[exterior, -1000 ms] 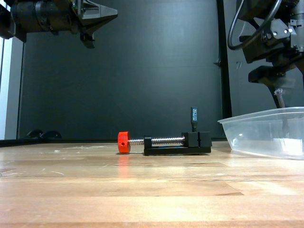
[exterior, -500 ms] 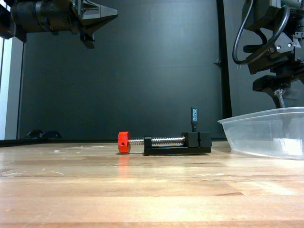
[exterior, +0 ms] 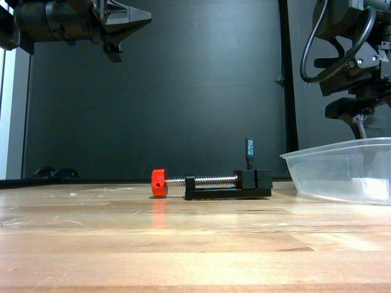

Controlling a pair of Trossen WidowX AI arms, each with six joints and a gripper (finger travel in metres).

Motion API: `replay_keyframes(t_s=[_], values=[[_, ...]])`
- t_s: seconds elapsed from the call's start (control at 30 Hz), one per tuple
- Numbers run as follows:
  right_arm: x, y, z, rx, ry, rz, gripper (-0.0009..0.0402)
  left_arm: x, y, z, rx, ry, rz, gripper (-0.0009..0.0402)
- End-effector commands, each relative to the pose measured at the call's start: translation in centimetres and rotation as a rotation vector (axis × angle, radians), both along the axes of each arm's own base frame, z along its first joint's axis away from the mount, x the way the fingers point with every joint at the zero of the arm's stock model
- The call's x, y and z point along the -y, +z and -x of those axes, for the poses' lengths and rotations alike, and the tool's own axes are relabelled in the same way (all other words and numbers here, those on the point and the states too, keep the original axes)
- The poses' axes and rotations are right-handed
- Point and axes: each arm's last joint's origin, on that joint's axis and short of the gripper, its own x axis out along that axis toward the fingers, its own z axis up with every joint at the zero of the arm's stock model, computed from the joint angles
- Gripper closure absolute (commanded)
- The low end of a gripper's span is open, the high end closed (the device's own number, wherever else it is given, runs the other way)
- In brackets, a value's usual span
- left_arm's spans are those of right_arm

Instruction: Pick the usb-c connector and install on the hub

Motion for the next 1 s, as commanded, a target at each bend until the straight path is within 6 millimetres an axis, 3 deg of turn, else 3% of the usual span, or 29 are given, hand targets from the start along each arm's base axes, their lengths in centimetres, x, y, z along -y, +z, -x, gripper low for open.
replay_keyframes(t_s=[0.03, 1.0], values=[[-0.03, -0.15, -0.04, -0.006, 0.000, 0.002, 0.0142, -0.01, 0.00, 0.00, 0.000, 0.000, 0.000, 0.0393], [-0.26, -0.48, -0.92, 0.063, -0.106, -0.013, 0.0142, 0.00, 0.00, 0.00, 0.000, 0.000, 0.000, 0.0393]])
